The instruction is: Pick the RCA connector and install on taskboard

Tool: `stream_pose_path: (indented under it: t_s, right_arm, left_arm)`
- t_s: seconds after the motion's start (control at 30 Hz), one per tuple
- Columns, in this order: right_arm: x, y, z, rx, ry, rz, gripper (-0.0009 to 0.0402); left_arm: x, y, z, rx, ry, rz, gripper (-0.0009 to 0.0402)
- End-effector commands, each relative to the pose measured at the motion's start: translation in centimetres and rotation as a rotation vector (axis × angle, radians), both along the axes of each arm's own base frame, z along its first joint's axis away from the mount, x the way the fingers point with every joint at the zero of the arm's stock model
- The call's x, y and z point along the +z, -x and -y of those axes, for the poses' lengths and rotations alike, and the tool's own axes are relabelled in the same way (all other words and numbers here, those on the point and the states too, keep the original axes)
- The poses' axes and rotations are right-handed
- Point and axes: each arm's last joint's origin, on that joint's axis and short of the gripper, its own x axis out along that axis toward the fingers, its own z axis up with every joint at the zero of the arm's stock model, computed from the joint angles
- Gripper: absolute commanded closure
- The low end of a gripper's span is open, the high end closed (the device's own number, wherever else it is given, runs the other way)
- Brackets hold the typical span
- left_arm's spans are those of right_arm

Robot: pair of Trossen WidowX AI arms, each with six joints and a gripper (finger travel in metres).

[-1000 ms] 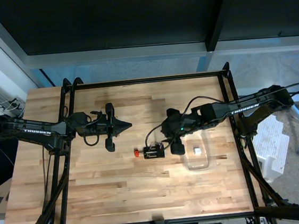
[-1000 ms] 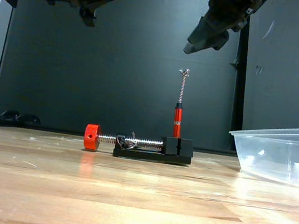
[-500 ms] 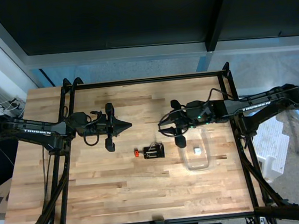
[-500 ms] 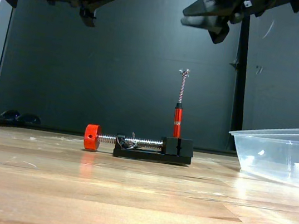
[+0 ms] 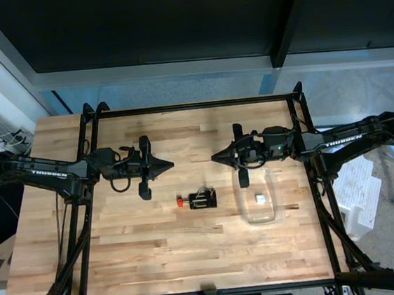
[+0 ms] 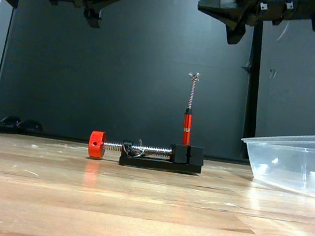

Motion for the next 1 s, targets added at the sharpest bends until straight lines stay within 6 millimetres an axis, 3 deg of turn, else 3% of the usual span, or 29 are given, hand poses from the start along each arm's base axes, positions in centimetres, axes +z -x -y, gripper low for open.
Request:
stream_pose_path:
  t_s: [0.03, 0.47, 1.0]
  right_arm:
    - [-0.1, 0.3, 0.2, 0.019, 0.005, 0.037, 0.0393]
    - [-1.1, 1.8, 0.3, 0.01, 0.034, 0.11, 0.0393]
    - [-1.4, 2.0, 0.2, 0.011, 0.035, 0.108, 0.0393]
  left_arm:
    - [0.0, 0.0, 0.0, 0.0, 0.0, 0.0, 0.0393]
    - [0.0, 0.0, 0.0, 0.0, 0.0, 0.0, 0.0393]
    - [0.0, 0.0, 0.0, 0.0, 0.0, 0.0, 0.0393]
